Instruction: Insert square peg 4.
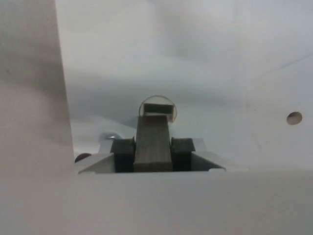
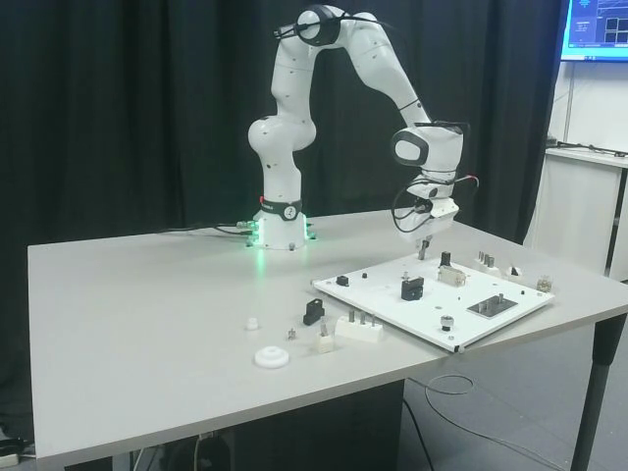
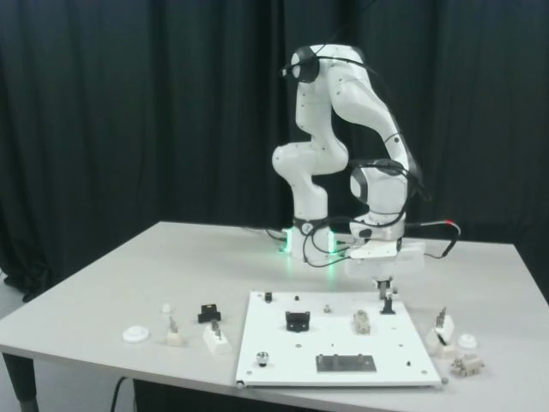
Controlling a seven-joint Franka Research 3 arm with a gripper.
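Bench (image 2: pixel 147 294), grey and wide, carried the white arm (image 2: pixel 285 128) bolted near its back edge, a green glow at the arm's foot. Nearer the front right corner lay a white board (image 3: pixel 274 356) with small black and grey fittings on it. Off the board's left edge stood a few loose parts, among them a white disc (image 2: pixel 271 358) close to the bench's front edge.

Over the board's back edge hung the claw (image 3: pixel 383 287), pointing straight down. It was clenched on the square peg (image 1: pixel 153 144), a grey bar held between the two black fingers (image 1: pixel 123 152) and sticking out past their tips. In the wrist view the peg's free end sat over a round hole (image 1: pixel 157 105) in the board; whether it touched the board could not be told.
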